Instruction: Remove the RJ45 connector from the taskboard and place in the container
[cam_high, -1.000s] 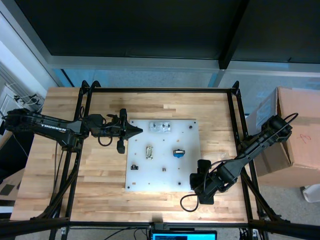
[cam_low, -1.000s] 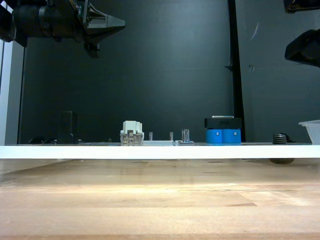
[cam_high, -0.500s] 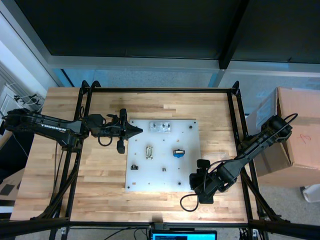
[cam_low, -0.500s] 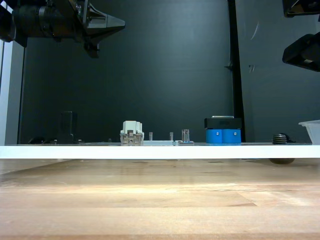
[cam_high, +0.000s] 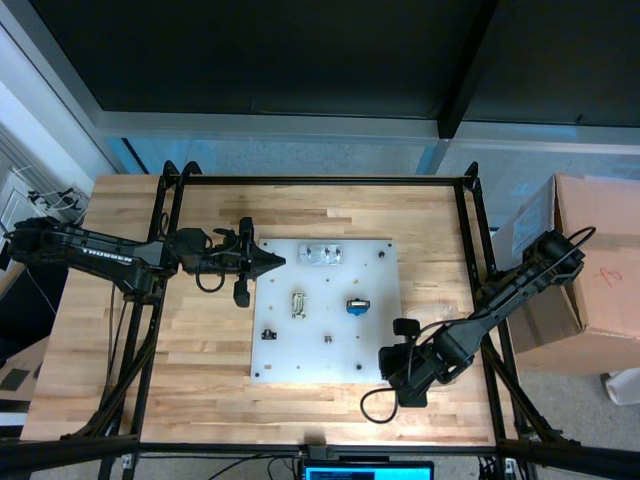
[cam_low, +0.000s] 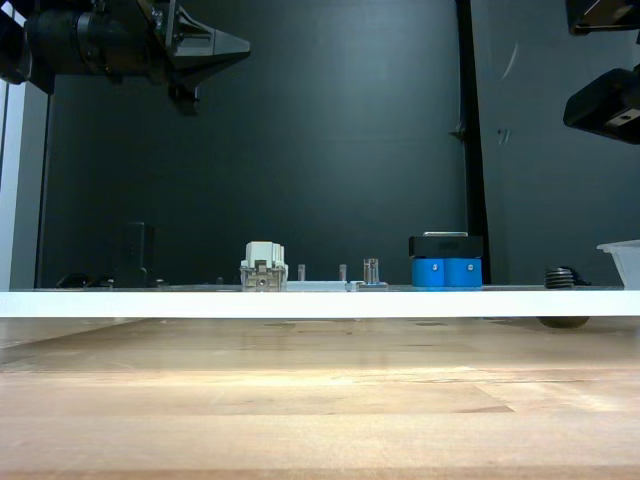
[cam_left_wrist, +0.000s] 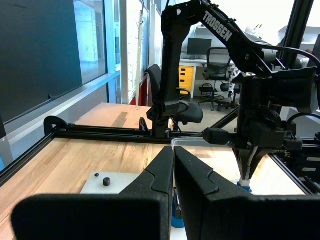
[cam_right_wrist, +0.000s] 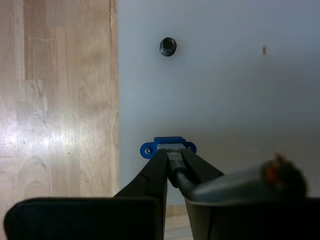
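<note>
Grey RJ45 connector, black cable trailing, is pinched in the right gripper just at its blue seat. The clear container sits upper centre in the high view.

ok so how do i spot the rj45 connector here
Find the white taskboard; the right gripper points down over its near right corner, while the left gripper hangs shut above its left edge. The RJ45 connector is the small grey plug pinched in the right gripper's fingers at a blue mount; whether it is seated I cannot tell. Nothing else on the board is gripped.
</note>
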